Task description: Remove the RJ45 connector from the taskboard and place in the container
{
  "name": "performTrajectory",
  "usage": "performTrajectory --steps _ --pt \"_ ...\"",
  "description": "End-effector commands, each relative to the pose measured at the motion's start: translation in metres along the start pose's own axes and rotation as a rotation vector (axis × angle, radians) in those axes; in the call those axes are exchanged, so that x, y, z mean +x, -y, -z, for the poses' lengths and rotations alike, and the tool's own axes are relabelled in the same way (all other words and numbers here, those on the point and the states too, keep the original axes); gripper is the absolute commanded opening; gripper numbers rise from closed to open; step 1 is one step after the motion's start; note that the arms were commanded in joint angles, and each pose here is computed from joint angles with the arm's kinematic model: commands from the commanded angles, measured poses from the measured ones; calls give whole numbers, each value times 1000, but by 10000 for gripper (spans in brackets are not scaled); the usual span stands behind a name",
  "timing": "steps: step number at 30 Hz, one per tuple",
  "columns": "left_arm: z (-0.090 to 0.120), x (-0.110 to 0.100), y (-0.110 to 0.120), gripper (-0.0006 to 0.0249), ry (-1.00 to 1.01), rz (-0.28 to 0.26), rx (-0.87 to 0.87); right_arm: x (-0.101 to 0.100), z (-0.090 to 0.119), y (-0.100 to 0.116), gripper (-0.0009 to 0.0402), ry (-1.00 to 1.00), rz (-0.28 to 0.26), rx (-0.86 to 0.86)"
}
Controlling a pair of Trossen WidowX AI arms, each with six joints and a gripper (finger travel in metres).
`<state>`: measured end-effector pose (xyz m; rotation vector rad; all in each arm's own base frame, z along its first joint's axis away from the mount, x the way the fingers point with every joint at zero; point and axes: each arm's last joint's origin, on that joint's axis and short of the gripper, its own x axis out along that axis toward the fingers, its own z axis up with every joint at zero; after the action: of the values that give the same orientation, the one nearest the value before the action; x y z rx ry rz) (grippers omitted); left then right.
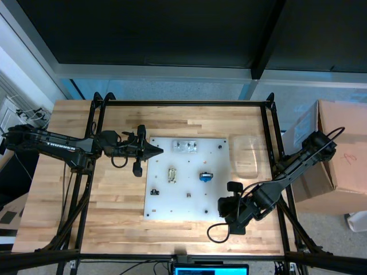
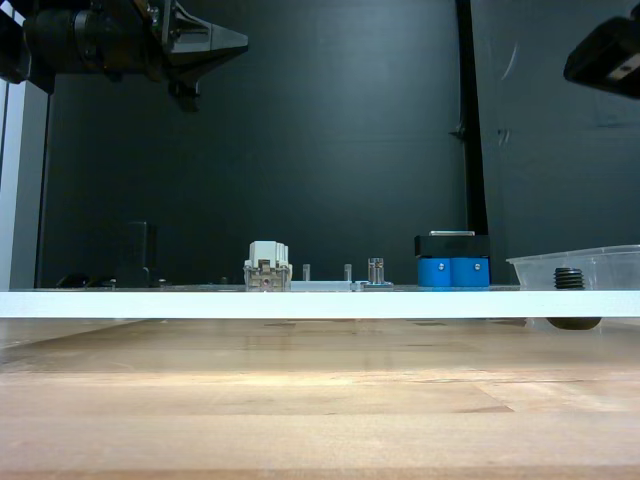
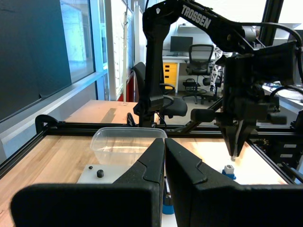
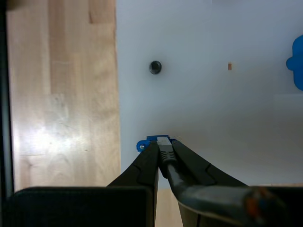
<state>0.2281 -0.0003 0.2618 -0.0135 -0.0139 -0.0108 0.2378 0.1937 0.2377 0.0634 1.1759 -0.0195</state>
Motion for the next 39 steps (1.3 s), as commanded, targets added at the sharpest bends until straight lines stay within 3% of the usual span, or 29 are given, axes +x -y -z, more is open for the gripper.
performTrajectory --steps 1,16,26,39 --pt "0 0 0 0 0 0 0 -6 -2 2 0 10 -10 9" --pt "0 0 0 0 0 0 0 -10 -11 18 0 24 2 49" --pt "0 0 0 0 0 0 0 -21 -18 52 0 55 22 136" --pt "0 0 0 0 0 0 0 -21 -7 98 0 61 74 256"
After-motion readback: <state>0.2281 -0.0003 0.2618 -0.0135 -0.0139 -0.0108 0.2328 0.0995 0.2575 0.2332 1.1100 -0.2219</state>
